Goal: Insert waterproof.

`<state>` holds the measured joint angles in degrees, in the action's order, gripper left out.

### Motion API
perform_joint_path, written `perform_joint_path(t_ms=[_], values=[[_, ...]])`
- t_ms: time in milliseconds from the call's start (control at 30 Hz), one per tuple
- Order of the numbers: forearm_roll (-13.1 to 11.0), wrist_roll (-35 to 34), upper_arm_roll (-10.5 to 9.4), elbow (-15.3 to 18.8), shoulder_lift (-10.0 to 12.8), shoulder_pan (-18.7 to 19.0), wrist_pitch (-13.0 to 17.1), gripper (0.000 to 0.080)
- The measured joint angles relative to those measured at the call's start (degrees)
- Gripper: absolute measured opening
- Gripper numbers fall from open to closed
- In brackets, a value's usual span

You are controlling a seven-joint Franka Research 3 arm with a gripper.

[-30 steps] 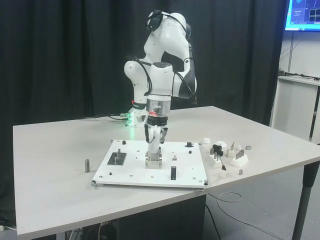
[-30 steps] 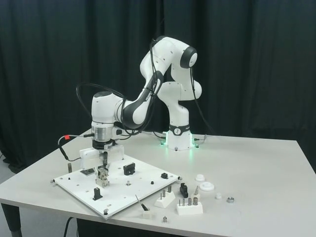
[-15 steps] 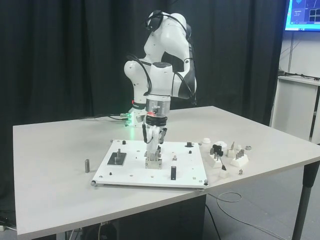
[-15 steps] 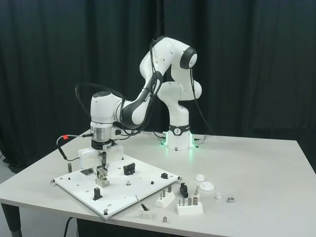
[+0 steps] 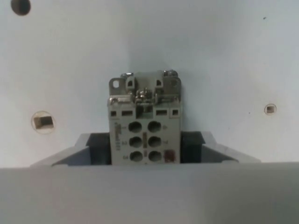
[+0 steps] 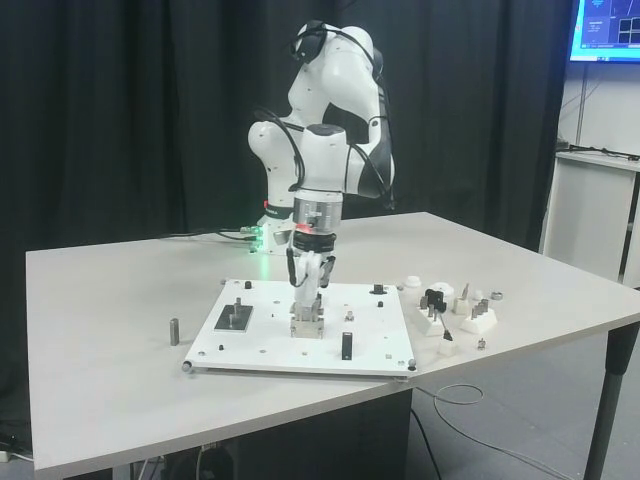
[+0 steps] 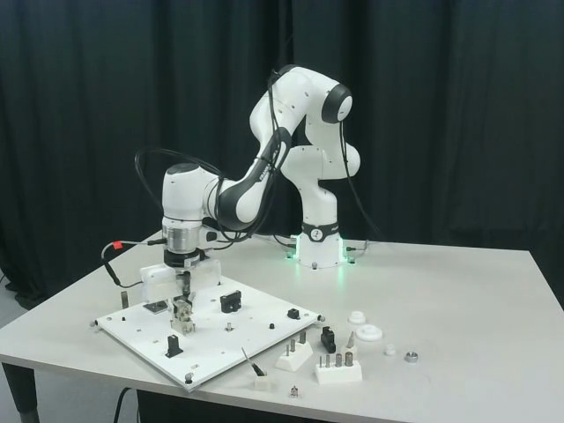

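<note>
The waterproof connector (image 5: 145,126) is a pale block with six round holes and a metal bracket at its top. It stands upright on the white board (image 6: 260,345), near the board's middle (image 6: 307,325) (image 7: 182,319). My gripper (image 5: 145,149) points straight down over it (image 6: 307,300) (image 7: 183,295). Its grey fingers (image 5: 84,147) stand on either side of the block, and their dark inner faces meet the block's sides. The lower part of the connector is hidden behind my hand in the wrist view.
On the board are a grey plate (image 6: 235,318), a black upright block (image 6: 346,345) near the front edge and a small black part (image 6: 377,289) at the back. White stands with loose parts (image 6: 450,310) lie to the right. A short peg (image 6: 173,330) stands left of the board.
My wrist has shifted very slightly above the connector. The connector stays in the same spot on the board.
</note>
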<state>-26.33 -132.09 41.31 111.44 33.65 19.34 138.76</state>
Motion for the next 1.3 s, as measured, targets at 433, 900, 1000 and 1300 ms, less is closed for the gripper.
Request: perform_joint_path(t_ms=[433,900,1000,1300], values=[[0.07,0.23,0.07,-0.27,0.04,0.05,-0.91,0.0310],[0.06,0.42,0.07,-0.33,0.09,0.02,-1.01,0.0310],[0.03,0.42,0.07,-0.33,0.09,0.01,-1.01,0.0310],[0.00,0.42,0.06,-0.38,0.14,-0.02,-1.01,0.0310]])
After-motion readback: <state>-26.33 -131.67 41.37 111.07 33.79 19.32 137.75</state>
